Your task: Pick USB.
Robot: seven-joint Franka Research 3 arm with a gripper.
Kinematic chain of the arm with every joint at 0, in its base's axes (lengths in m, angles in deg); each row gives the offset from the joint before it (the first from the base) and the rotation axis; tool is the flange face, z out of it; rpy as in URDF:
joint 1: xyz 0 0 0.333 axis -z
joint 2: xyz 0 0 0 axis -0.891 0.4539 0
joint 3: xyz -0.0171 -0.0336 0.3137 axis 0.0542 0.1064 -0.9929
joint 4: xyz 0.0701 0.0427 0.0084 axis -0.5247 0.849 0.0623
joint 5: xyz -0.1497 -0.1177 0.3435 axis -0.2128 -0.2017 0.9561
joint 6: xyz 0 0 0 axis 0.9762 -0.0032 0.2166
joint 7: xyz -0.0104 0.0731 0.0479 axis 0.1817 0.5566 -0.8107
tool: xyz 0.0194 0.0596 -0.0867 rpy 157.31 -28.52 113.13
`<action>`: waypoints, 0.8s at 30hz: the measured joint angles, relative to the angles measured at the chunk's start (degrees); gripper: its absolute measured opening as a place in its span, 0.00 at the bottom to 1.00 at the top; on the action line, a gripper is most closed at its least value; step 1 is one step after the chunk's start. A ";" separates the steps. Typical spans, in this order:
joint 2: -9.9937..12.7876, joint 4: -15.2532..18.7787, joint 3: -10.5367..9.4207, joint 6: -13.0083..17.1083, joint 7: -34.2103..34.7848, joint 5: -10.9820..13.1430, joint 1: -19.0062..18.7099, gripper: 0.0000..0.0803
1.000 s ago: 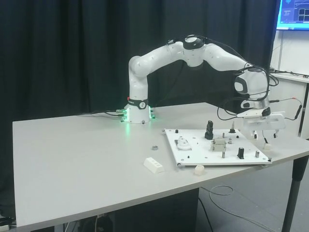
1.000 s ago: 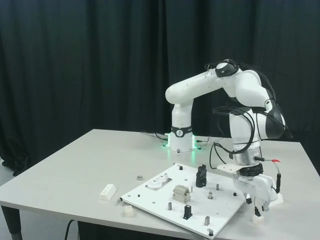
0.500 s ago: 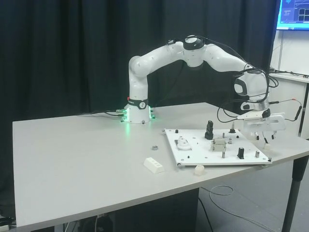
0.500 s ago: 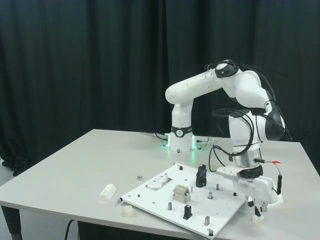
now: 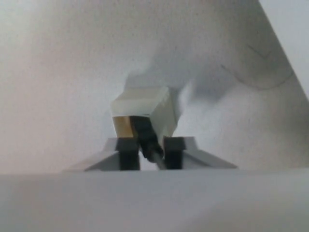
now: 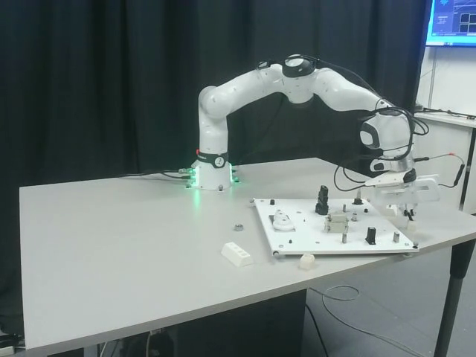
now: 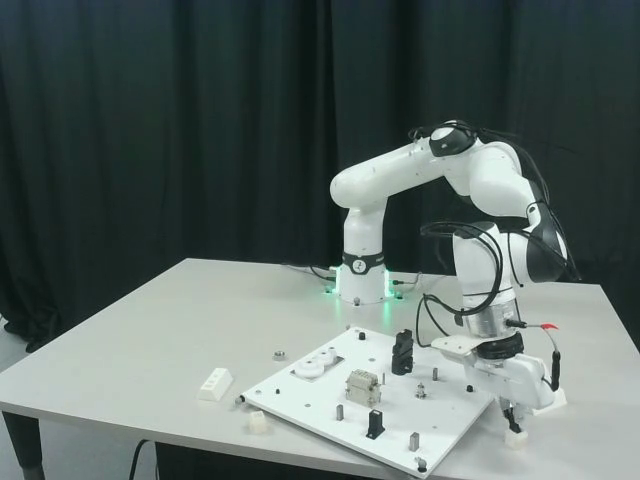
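Both tool (image 5: 147, 153) fingers straddle USB (image 5: 143, 112), on table (image 5: 58, 72).

Arm stretched out, wrist bent down at the right of both room views.
My gripper (image 7: 514, 415) hangs low, just above the grey table, fingers (image 5: 126, 150) spread a little apart and pointing down.

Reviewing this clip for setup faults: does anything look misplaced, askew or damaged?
Nothing looks damaged. A few small white parts lie loose on the grey table off the white board, and the gripper is low over the USB.
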 joint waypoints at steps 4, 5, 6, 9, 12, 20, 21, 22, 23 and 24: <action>0.05 -0.01 0.00 0.27 -0.38 0.41 0.06 0.16; 0.06 -0.01 0.01 0.29 -0.38 0.47 0.07 0.16; 0.08 -0.01 0.03 0.31 -0.38 0.53 0.09 0.16; 0.18 -0.01 0.22 0.37 -0.38 0.71 0.12 0.16; 0.48 -0.01 0.69 0.37 -0.35 0.83 0.12 0.09; 2.23 0.29 2.60 -1.56 1.17 0.78 0.13 0.09; 2.40 0.32 2.98 -2.10 1.41 0.75 0.13 0.09; 2.54 0.33 3.41 -2.80 1.62 0.71 0.12 0.09; 2.62 0.33 3.85 -3.55 1.82 0.69 0.11 0.09; 2.66 0.33 4.32 -4.28 2.00 0.67 0.08 0.09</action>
